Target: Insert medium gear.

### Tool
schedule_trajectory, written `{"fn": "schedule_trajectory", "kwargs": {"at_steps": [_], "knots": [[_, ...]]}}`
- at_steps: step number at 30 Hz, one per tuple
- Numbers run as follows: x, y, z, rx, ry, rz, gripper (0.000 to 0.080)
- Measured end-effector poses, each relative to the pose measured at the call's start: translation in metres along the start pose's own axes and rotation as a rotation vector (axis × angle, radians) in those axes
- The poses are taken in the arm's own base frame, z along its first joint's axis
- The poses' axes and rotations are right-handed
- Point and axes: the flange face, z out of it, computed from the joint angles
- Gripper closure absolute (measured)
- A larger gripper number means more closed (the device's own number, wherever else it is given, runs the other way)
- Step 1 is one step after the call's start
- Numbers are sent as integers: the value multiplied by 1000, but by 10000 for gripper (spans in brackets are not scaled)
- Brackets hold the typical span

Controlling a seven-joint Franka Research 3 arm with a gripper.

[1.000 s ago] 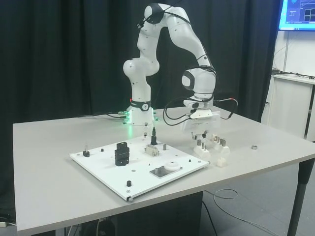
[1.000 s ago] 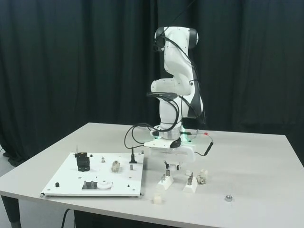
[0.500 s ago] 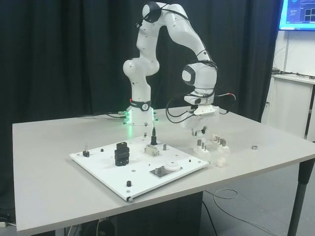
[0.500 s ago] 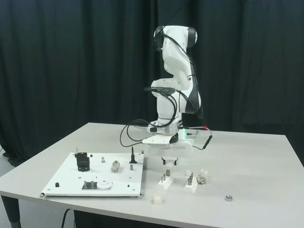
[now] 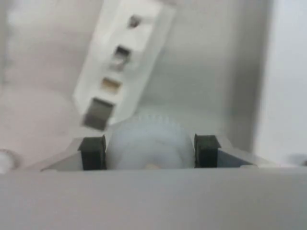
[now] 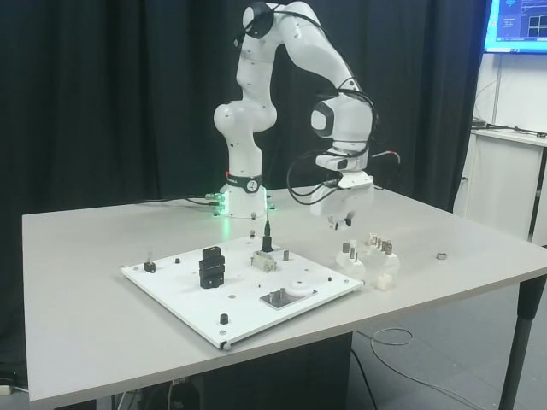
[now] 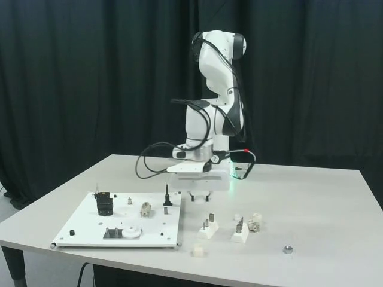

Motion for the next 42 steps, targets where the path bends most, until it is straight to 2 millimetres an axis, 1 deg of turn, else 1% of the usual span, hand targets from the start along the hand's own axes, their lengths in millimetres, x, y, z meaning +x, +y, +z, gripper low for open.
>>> {"fn": "schedule_trajectory", "kwargs": {"at_steps": [10,15,19,23,30,37,42], "knots": [[47,21,-27,18,71,-102,406],[76,27,-39,19,114,-142,406],[99,30,-45,11,144,-168,406],[119,33,-47,-4,162,-187,406],[149,41,-46,-37,166,-240,406],[175,56,-44,-67,158,-293,406],[189,67,-41,-77,143,-335,406]]}}
